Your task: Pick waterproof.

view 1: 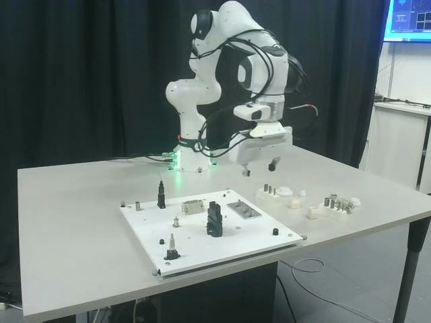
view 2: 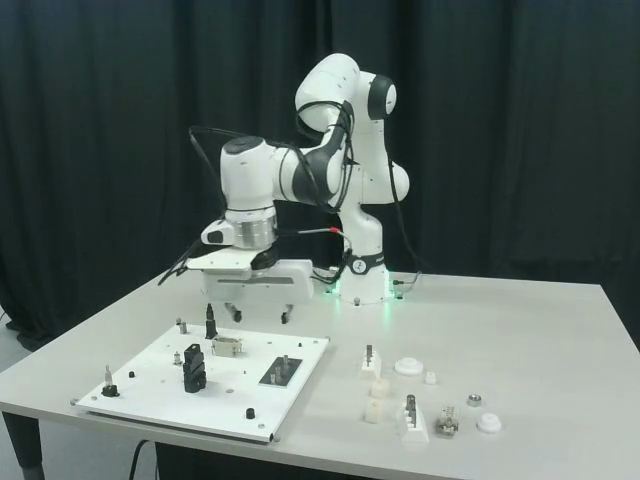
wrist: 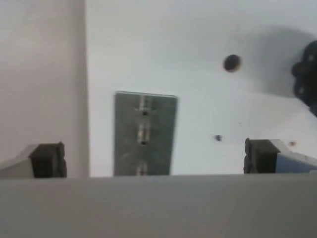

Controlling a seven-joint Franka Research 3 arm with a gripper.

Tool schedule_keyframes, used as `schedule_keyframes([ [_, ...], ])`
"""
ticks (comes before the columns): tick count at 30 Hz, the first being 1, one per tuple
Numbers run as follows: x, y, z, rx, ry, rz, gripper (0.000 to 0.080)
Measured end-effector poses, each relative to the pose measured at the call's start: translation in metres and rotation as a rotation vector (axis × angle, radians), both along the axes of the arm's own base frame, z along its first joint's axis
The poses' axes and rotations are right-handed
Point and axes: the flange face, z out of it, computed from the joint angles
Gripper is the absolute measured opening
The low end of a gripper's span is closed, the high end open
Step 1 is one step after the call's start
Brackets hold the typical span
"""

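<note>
Under the wrist cam the fingers [wrist: 153, 157] sit wide apart, holding nothing, above a grey metal plate [wrist: 144, 134] on the white board [wrist: 208, 109], both room views show the arm bent over, gripper hovering above the surface [view 1: 67, 202], and honestly can't tell which part is the waterproof.

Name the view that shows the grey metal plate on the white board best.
The wrist view: the plate sits almost centred below the end effector, its row of holes visible, with only one end cut off. The first room view shows it small and oblique; the second shows it as a dark strip.
</note>
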Motion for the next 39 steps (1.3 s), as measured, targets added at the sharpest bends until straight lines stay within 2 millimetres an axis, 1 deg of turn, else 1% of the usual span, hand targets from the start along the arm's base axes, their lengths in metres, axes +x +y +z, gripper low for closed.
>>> schedule_keyframes([
  [9, 0.000, 0.040, -0.008, -0.001, 0.017, 0.016, 0.0800],
  [13, -0.001, 0.060, -0.011, -0.001, 0.024, 0.031, 0.0800],
  [21, -0.005, 0.107, -0.017, -0.007, 0.034, 0.028, 0.0800],
  [32, -0.012, 0.177, -0.018, -0.020, 0.032, 0.023, 0.0800],
  [39, -0.018, 0.216, -0.018, -0.027, 0.019, 0.021, 0.0800],
])
